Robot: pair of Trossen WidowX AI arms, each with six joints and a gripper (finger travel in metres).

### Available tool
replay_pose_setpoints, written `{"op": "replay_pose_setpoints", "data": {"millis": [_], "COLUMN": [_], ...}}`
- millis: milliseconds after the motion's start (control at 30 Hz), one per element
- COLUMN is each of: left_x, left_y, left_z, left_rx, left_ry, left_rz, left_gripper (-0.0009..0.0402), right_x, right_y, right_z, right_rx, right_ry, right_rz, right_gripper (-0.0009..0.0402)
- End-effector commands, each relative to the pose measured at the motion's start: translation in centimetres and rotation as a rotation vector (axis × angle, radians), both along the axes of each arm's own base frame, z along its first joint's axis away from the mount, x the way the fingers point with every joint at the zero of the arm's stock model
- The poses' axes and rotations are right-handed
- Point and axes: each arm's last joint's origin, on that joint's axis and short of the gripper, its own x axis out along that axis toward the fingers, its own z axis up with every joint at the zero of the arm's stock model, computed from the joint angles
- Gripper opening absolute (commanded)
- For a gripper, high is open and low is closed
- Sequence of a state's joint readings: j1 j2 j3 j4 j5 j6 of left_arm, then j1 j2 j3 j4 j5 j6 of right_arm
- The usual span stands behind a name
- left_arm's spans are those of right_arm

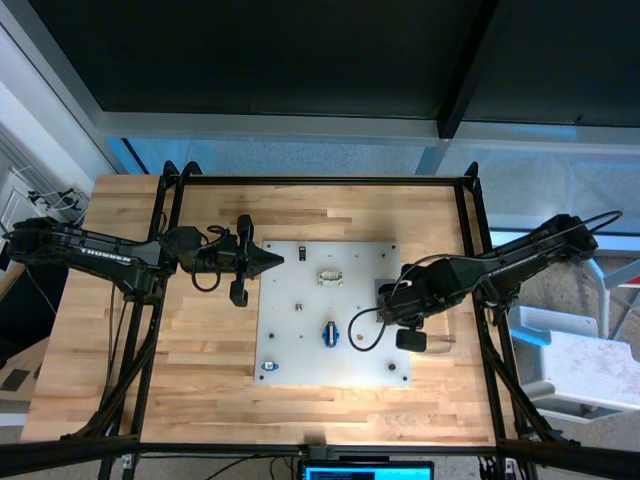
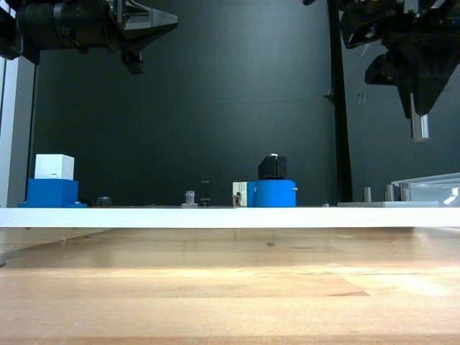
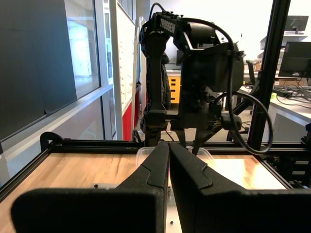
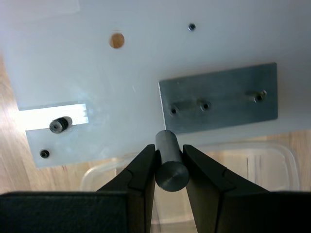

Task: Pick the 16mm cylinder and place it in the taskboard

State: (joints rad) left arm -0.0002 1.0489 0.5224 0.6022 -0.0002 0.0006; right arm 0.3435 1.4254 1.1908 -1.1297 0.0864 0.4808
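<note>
The right gripper (image 4: 168, 154) clamps the 16mm cylinder (image 4: 170, 167) between both fingers, axis vertical, well above the taskboard (image 1: 295, 345) near the grey block (image 4: 228, 94), presumably for straight insertion. The left gripper (image 3: 168, 153) hovers at the board's left edge, fingers pressed together, holding nothing.

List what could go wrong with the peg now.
The right gripper, high above the white board, pinches the peg by one end; it could slip or tilt. Dropped here, it could land off the board, by the clear tray. The left gripper hangs shut over the board's left edge.
</note>
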Motion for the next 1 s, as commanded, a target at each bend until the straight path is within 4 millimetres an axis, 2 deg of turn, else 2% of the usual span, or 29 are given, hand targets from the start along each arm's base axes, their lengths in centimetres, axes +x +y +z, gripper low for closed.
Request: {"op": "replay_pose_setpoints", "data": {"millis": [33, 500, 1000], "left_x": [0.0, 0.0, 0.0], "left_y": [0.0, 0.0, 0.0], "left_z": [0.0, 0.0, 0.0], "left_rx": [0.000, 0.000, 0.000], "left_ry": [-0.001, -0.001, -0.001], "left_rz": [0.000, 0.000, 0.000], "left_gripper": [0.0000, 0.0000, 0.0000], "right_x": [0.7, 4.4, 7.7], "right_y": [0.4, 2.0, 3.3], "right_z": [0.0, -0.6, -1.9], "right_rx": [-0.007, -0.025, -0.024], "right_ry": [0.003, 0.008, 0.009], "right_rz": [0.025, 0.109, 0.111], "right_gripper": [0.0032, 0.0032, 0.0032]}}
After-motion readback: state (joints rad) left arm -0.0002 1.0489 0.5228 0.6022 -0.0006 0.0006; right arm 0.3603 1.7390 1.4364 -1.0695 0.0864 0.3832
